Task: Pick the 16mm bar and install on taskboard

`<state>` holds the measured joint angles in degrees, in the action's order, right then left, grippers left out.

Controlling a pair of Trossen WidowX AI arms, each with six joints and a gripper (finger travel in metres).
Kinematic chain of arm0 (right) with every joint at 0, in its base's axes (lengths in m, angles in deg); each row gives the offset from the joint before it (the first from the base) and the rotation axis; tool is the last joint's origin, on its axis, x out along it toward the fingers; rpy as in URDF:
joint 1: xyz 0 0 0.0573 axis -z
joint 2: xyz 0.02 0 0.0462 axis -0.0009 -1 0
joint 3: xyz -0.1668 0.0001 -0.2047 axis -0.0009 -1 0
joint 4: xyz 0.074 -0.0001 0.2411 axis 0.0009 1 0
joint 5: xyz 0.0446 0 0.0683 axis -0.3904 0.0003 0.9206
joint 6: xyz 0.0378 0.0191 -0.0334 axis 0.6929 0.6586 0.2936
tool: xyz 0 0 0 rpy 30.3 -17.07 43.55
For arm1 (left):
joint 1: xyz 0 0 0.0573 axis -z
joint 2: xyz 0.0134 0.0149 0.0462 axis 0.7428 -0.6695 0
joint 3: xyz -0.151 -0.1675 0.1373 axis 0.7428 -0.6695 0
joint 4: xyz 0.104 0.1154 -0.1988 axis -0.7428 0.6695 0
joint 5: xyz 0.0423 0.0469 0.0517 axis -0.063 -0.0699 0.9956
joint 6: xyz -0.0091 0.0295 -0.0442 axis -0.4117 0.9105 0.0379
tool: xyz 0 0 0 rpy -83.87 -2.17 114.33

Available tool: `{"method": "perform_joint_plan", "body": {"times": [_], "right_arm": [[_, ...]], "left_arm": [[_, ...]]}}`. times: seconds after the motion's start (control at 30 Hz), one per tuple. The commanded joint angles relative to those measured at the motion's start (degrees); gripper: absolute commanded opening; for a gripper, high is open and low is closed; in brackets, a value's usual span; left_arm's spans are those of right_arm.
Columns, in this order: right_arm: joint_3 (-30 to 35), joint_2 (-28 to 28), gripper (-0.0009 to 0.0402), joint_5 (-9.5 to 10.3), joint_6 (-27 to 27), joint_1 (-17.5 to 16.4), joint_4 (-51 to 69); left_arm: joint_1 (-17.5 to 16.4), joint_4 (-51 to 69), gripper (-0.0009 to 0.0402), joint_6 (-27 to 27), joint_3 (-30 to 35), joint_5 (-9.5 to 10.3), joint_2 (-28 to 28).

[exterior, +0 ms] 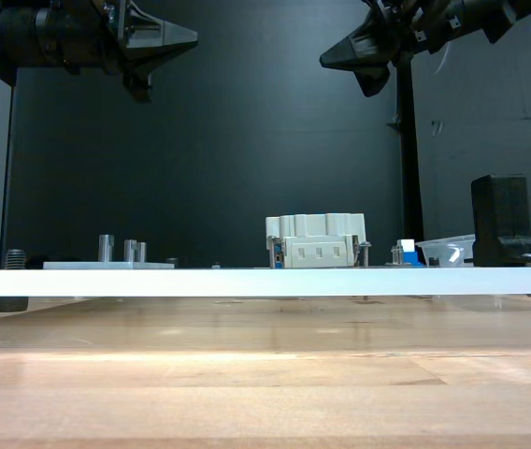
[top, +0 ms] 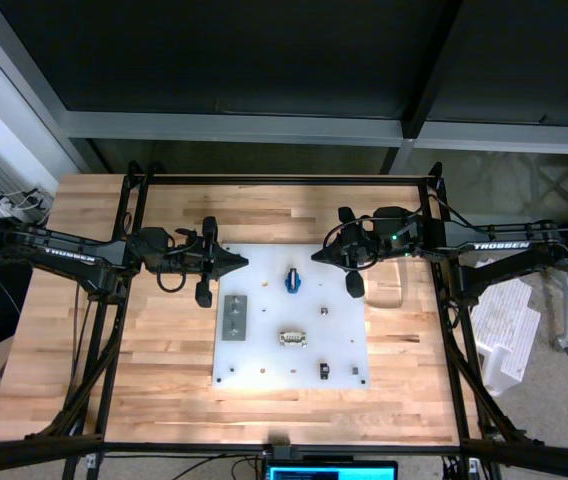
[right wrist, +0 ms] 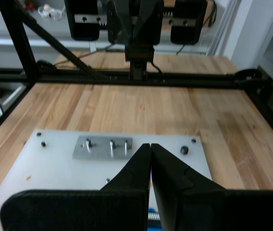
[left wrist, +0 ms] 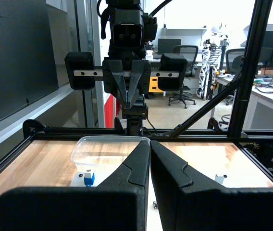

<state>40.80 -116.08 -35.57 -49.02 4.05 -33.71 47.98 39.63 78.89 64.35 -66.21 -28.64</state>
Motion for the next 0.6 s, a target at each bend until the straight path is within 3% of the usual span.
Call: {"method": "perform_joint_plan", "body": {"times": [0.03,0.37,0.6], "right_arm": [[-1.55,0.02,0.0000,0.00,0.09,0.02,-3.72],[-4.39,0.02,0.0000,-0.07,0.33,0.04,-10.67],[-8.46,0.02,0.0000,-0.15,3.34,0.04,-20.28]], "left_arm": [[-0.02,-0.02,0.0000,0.02,0.02,-0.02,-0.02],[0.00,0.00,0.0000,0.02,0.02,-0.02,-0.02],[0.00,0.00,0.0000,0.02,0.02,-0.02,-0.02]]}}
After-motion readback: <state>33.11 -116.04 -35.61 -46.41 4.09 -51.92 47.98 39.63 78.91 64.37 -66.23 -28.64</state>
